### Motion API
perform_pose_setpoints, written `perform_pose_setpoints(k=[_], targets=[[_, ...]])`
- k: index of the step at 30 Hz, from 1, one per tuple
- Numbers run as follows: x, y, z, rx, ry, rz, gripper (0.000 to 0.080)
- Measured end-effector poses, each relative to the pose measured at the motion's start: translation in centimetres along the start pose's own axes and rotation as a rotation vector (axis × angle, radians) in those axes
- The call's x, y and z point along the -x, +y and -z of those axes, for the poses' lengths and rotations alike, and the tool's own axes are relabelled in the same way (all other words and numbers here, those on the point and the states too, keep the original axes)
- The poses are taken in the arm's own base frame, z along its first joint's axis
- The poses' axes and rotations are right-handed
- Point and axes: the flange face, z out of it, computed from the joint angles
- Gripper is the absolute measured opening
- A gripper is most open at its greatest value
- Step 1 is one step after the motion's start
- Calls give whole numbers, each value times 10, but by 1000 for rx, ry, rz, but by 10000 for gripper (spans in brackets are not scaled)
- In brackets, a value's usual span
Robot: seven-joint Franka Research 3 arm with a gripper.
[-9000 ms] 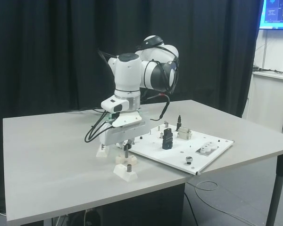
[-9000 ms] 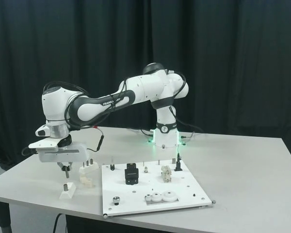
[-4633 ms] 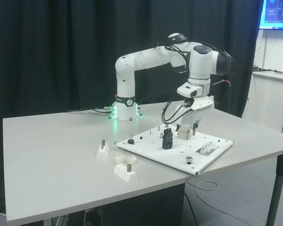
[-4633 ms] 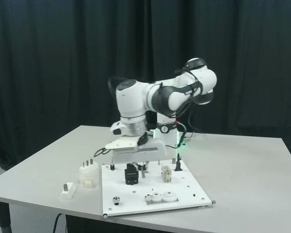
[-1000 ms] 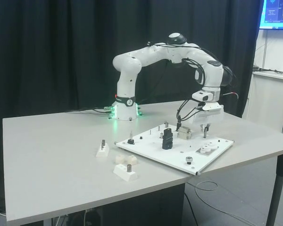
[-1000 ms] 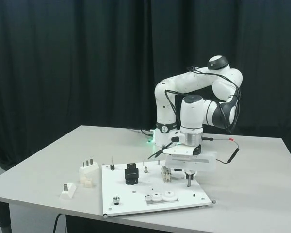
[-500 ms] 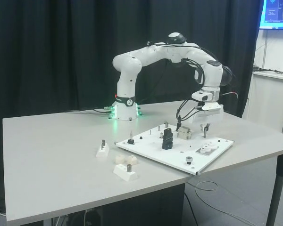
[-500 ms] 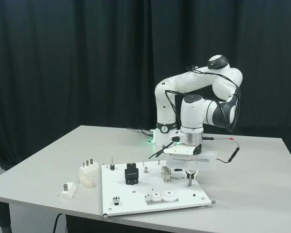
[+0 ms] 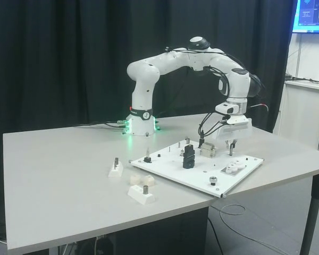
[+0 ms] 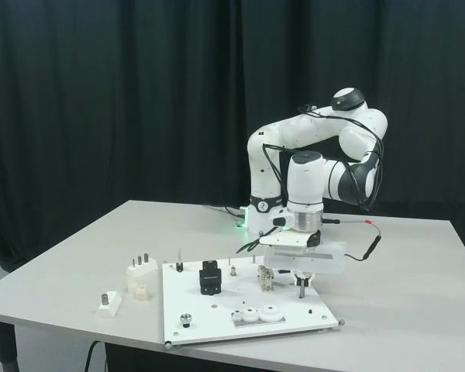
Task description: Insert round peg 3.
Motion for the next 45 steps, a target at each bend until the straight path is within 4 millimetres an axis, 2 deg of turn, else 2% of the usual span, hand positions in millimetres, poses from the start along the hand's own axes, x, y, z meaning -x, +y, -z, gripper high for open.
perform_pose_setpoints(k=[45], targets=[[2, 3, -1, 0, 19, 2, 111]])
